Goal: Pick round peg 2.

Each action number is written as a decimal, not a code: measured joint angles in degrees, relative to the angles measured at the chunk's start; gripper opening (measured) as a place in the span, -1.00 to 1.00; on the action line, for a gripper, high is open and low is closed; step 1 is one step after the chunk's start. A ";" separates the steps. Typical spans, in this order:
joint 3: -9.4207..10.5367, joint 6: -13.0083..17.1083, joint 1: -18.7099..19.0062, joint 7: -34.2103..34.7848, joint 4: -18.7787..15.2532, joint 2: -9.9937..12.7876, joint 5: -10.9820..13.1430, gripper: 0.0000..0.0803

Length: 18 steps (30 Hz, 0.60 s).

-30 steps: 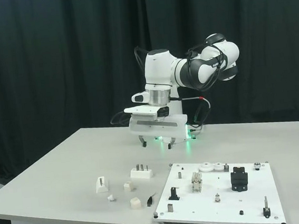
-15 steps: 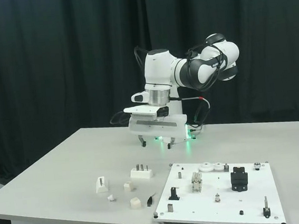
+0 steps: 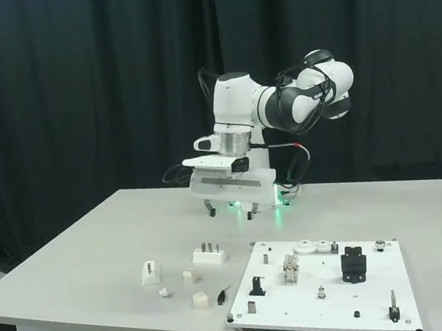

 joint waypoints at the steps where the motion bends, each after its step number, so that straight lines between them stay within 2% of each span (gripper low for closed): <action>1: -0.01 0.00 -0.01 0.00 0.00 0.00 0.00 0.99; 18: -0.08 0.00 -0.61 -0.22 0.22 0.00 -0.18 0.99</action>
